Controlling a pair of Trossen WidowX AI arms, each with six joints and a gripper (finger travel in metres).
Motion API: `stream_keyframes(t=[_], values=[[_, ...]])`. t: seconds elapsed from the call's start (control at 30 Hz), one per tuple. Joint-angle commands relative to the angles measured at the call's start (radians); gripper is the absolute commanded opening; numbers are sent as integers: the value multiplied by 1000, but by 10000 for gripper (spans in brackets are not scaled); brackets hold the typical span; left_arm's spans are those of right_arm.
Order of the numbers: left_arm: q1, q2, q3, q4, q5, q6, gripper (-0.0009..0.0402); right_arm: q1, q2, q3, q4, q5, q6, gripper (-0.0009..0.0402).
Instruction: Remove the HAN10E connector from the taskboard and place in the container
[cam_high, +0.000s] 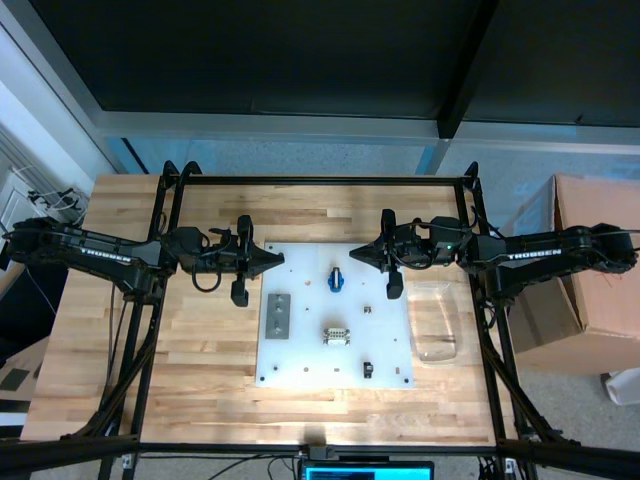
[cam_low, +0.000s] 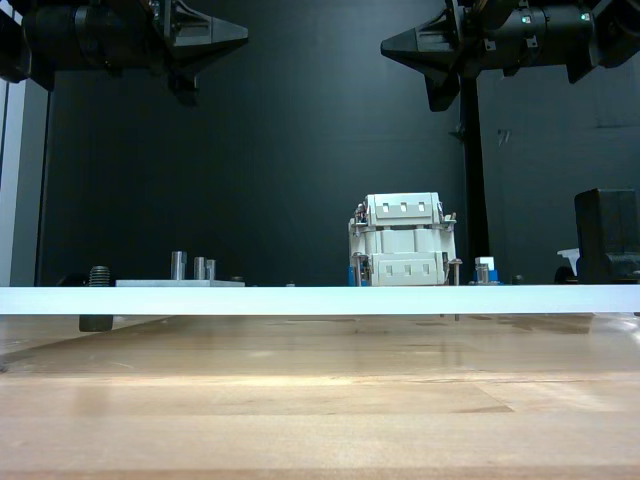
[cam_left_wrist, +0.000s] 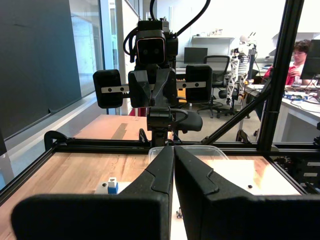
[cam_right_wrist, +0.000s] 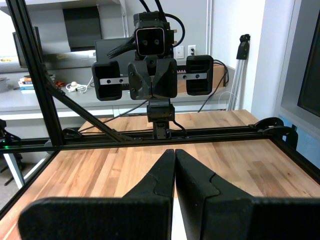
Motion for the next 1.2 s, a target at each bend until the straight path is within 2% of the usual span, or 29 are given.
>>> stream_keyframes(t=[0.03,0.7,0.87,0.93,1.03,1.2], values=[[0,0,0,0,0,0,0,0,0,0,0,0,0,0],[0,0,0,0,0,0,0,0,0,0,0,-2,6,0],[0,0,0,0,0,0,0,4,0,0,-97,-10,335,0],[0,0,0,0,0,0,0,16,0,0,-174,-29,327,0],[0,0,0,0,0,0,0,59,0,0,-266,-12,314,0],[0,0,0,0,0,0,0,154,0,5,-346,69,316,0]])
